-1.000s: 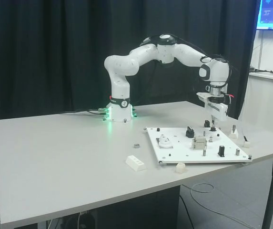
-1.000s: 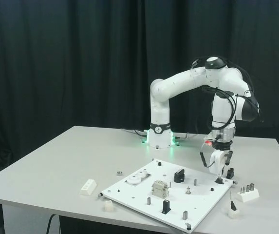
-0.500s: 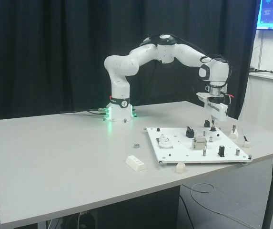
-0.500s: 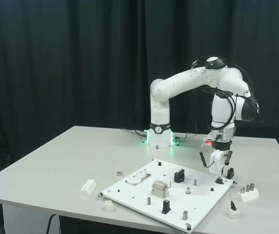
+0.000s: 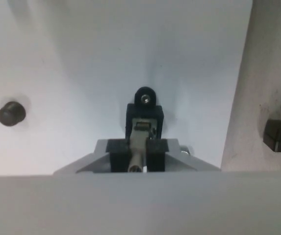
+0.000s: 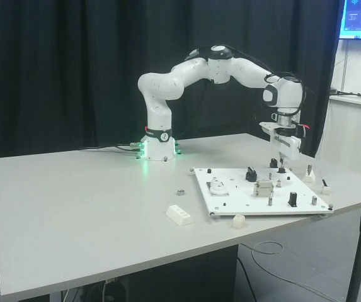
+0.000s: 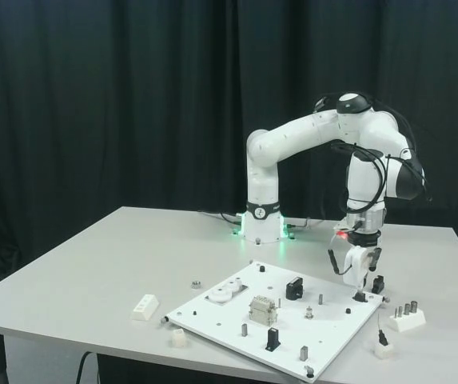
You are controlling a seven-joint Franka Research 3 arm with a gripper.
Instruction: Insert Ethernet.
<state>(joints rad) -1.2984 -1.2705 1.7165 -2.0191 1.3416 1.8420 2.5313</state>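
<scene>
From where I stand, the gripper [image 5: 136,152] is clamped on the Ethernet plug [image 5: 138,147], held upright just above the black socket [image 5: 144,116] on the white board's [image 7: 236,316] far corner. Lined up, I'd judge, but not yet pushed home.

A robotics lab: black curtains [image 7: 133,104], grey table [image 6: 73,195], white test board [image 7: 292,324].

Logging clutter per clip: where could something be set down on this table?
Free: the grey table between the robot base and the small white block. Crowded: the white board with its fixtures, especially by the gripper near its far corner.
</scene>
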